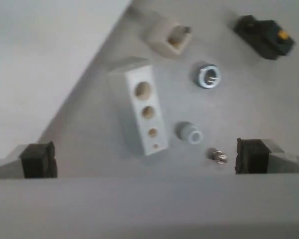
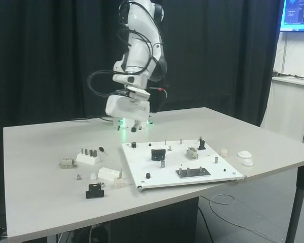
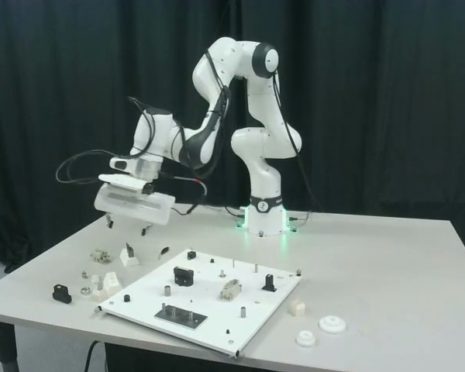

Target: Pick BNC.

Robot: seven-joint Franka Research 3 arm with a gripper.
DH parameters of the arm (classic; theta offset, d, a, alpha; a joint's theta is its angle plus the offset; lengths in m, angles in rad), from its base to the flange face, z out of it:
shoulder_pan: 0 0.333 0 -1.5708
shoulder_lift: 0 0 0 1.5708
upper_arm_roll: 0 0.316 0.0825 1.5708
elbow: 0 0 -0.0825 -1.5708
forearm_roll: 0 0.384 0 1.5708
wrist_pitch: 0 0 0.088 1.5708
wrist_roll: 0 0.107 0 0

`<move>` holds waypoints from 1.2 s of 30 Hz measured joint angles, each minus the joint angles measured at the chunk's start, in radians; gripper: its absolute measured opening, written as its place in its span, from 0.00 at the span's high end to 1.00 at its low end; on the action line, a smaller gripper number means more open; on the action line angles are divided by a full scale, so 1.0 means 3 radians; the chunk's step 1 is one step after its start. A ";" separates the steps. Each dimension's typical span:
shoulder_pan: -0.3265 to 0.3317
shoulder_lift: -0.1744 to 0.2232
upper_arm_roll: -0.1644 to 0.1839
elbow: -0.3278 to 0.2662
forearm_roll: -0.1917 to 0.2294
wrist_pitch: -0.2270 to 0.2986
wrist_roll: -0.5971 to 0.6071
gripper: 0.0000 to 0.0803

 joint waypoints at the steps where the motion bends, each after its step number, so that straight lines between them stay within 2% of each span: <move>1: -0.0019 0.0016 -0.0006 0.0017 0.0034 0.0024 -0.0001 0.00; 10: -0.0213 0.0193 -0.0024 0.0199 0.0393 0.0139 -0.0022 0.00; 20: -0.0412 0.0426 -0.0036 0.0438 0.0957 0.0143 0.0015 0.00; 25: -0.0489 0.0569 -0.0052 0.0580 0.1194 0.0143 0.0094 0.00; 32: -0.0569 0.0774 -0.0055 0.0766 0.1469 0.0113 0.0281 0.00; 36: -0.0601 0.0873 -0.0055 0.0866 0.1546 0.0067 0.0480 0.00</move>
